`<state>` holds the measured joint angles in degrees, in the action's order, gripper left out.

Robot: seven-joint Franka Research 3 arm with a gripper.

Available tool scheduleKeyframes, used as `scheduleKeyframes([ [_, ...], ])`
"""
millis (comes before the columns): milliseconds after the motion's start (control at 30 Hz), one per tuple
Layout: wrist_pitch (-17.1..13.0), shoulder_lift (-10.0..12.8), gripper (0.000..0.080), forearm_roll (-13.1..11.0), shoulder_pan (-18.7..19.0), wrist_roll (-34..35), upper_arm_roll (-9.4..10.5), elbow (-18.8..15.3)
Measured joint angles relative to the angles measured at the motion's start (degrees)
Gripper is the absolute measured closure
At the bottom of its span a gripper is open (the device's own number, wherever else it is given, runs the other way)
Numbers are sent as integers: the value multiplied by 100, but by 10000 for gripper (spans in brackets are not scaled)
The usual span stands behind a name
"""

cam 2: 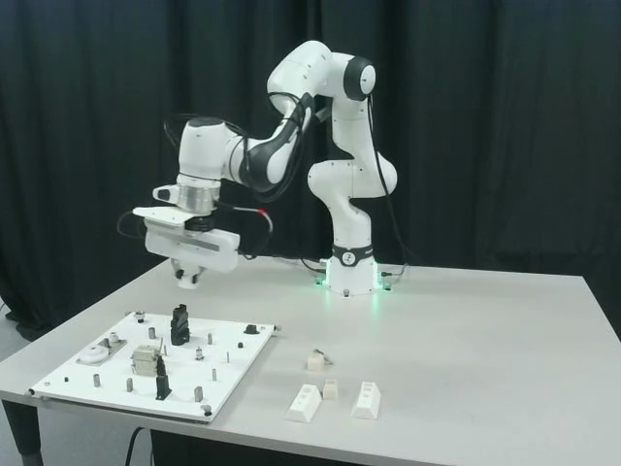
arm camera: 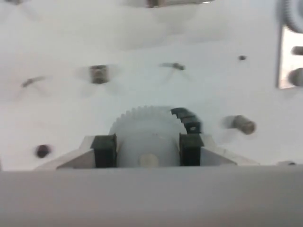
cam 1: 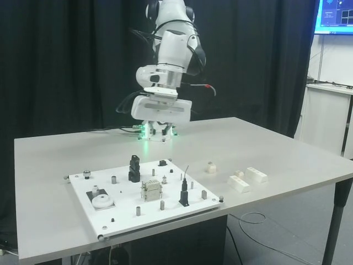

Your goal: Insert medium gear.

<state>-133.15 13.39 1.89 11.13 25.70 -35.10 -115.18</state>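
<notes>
Medium gear [arm camera: 147, 137], white and toothed, pinched between the two black pads [arm camera: 104, 150] of the jaws, raised well above the white board [cam 1: 165, 212]. Disc flat and level in the wrist view, axis running vertically, pale hub [arm camera: 148, 160] at its centre, a black toothed piece [arm camera: 187, 120] peeking out just behind its rim.

White arm [cam 2: 335, 146] reaching out from its base [cam 2: 351, 277] at the back of the desk [cam 2: 485, 340], elbow folded high, forearm stretched sideways, wrist turned straight down. Gripper [cam 2: 189, 277] hanging over the board's far edge, clear of everything on it. Green glow at the foot of the base.

On the board below: several small upright pegs [arm camera: 99, 74], a black connector block [cam 1: 133, 168], another white gear [cam 1: 102, 201] lying flat near one corner, a grey plug fitting [cam 1: 150, 189] about the middle, a black upright holder [cam 1: 183, 197] near the front. Beside the board, on bare grey desk, a few small white blocks [cam 1: 247, 178], well apart from the arm.

Black curtains [cam 2: 505, 116] all around the back. White cabinet [cam 1: 325, 116] and part of a lit screen [cam 1: 335, 15] off to one side in the first room view; a thin cable [cam 1: 253, 218] drooping under the desk's front edge.
</notes>
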Motion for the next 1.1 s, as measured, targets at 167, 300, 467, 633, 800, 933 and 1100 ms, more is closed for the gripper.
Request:
scheduleKeyframes([
  [167, -42, 233, 522, -41, -224, -287, 4, 215],
  [300, -82, 435, 522, -137, -398, -555, 9, 392],
  [467, -142, 701, 522, -315, -612, -1008, 14, 615],
  [633, -156, 957, 522, -581, -823, -1332, 35, 833],
  [800, -156, 1202, 522, -866, -1046, -1688, 101, 1060],
  [933, -154, 1383, 522, -1061, -1197, -1913, 145, 1235],
  [1100, -146, 1587, 522, -1234, -1350, -2102, 185, 1445],
])
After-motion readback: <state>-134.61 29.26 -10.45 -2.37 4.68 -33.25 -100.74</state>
